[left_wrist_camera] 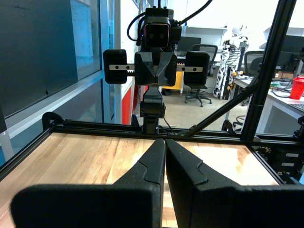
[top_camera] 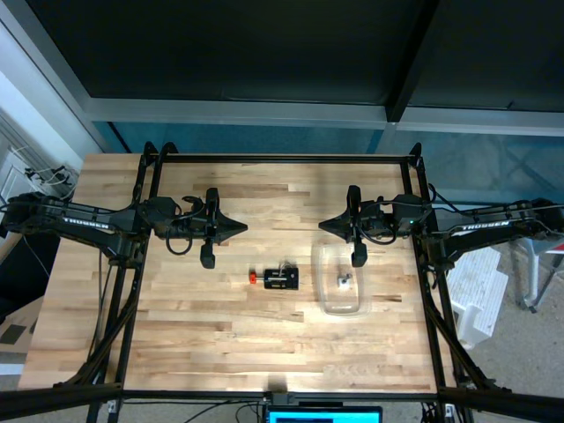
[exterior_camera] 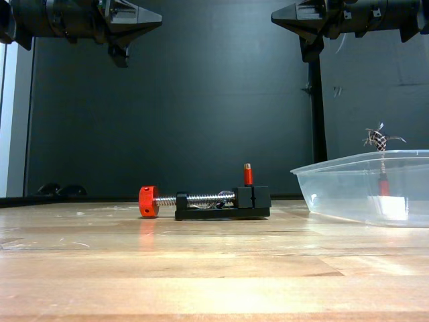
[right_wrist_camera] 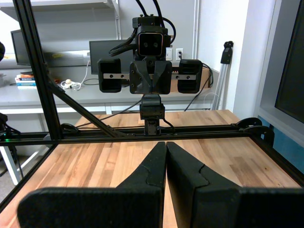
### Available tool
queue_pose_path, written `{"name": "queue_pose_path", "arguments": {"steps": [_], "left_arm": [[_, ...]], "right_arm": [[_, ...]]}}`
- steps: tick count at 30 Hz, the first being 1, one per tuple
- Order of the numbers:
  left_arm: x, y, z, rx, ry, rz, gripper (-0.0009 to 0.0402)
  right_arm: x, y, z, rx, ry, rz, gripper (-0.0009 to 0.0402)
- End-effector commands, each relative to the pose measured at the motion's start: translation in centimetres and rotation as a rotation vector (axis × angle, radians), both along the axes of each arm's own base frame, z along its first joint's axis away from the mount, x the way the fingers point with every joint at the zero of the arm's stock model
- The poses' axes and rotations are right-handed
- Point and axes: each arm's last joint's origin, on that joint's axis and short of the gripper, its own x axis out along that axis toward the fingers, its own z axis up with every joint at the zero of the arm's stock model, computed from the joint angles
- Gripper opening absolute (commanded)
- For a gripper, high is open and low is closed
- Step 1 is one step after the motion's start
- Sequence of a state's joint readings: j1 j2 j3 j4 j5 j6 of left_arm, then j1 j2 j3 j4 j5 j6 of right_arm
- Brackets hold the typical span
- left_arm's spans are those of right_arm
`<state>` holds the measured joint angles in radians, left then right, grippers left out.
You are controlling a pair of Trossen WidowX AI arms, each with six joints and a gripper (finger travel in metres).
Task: Pick the rca connector and install on the hub
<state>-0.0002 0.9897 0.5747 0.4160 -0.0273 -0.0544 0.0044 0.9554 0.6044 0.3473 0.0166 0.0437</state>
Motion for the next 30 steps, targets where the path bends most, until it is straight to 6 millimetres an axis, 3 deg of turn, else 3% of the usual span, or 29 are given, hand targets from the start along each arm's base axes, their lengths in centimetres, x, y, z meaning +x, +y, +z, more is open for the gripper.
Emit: {"name": "queue_pose_path", "arguments": {"steps": [1, 30], "left_arm": [[0.01, 0.01, 0.0, 0.0, 0.0, 0.0, 0.0], [0.01, 0.0, 0.0, 0.0, 0.0, 0.0, 0.0]], "right_arm": [[0.01, 0.01, -0.01, 0.0, 0.0, 0.0, 0.0], [0.04, 0.06, -0.23, -0.003, 0.022, 0.018, 0.0]]}}
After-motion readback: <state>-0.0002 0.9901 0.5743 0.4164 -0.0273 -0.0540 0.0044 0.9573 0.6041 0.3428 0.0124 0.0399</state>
